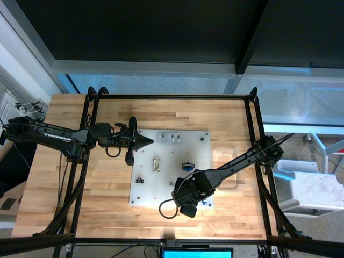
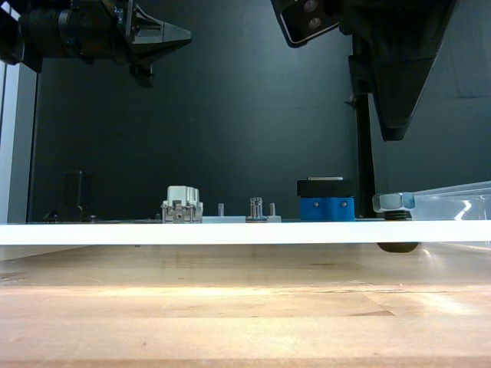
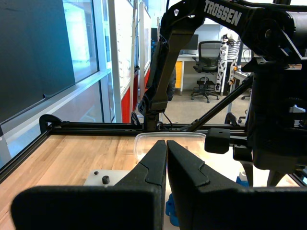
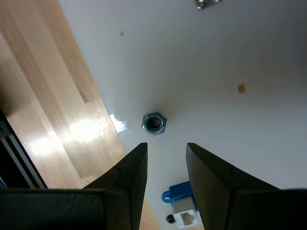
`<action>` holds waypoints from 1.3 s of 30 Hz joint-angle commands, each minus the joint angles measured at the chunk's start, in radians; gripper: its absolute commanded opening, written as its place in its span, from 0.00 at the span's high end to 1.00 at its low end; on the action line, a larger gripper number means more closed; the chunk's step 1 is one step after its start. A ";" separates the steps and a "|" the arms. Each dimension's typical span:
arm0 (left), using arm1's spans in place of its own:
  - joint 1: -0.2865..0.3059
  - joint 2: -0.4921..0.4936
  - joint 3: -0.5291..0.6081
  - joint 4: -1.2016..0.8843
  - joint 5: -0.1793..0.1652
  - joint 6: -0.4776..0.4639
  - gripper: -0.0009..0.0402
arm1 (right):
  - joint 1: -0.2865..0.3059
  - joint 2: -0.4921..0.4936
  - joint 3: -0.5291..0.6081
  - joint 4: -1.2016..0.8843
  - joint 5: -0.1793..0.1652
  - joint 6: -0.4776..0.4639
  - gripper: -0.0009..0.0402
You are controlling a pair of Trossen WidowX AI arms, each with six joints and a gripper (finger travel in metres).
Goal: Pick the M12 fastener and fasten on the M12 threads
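Wooden table (image 1: 64,177) held the white board (image 1: 161,188). Left arm (image 1: 48,134) extended from 9 o'clock, with the left gripper (image 1: 149,141) over the board's 10 o'clock corner. Right arm (image 1: 242,158) extended from 3 o'clock. The right gripper (image 4: 165,148) hung over the board's 5 o'clock edge and blocked the stud in the high view.

Low view showed what the high view hid: the M12 nut (image 2: 393,202) sat on its stud (image 2: 396,215), ribs just visible below it. The clear container (image 2: 453,201) stood behind. The right gripper was at the nut's 12 o'clock, apart from it.

Right wrist view: right gripper fingers were moderately spread and empty, with the nut just beyond the tips, not between them.

Left wrist view: left gripper fingers were pressed together and empty. "TROSSEN" (image 3: 221,13) read on the right arm.
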 commanded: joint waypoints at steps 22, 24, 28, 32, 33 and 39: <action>0.000 0.000 0.000 0.000 0.000 0.000 0.98 | 0.007 0.047 -0.044 0.051 0.071 -0.338 0.98; 0.000 0.000 0.000 0.000 0.000 0.000 0.98 | 0.007 0.047 -0.045 0.050 0.072 -0.344 0.98; 0.000 0.000 0.000 0.000 0.000 0.000 0.98 | 0.010 0.047 -0.049 0.045 0.071 -0.344 0.98; 0.000 0.000 0.000 0.000 0.000 0.000 0.98 | 0.012 0.047 -0.050 0.045 0.070 -0.344 0.98; 0.000 0.000 0.000 0.000 0.000 0.000 0.98 | 0.013 0.051 -0.050 0.043 0.070 -0.344 0.98; 0.000 0.000 0.000 0.000 0.000 0.000 0.98 | 0.014 0.075 -0.050 0.051 0.051 -0.344 0.98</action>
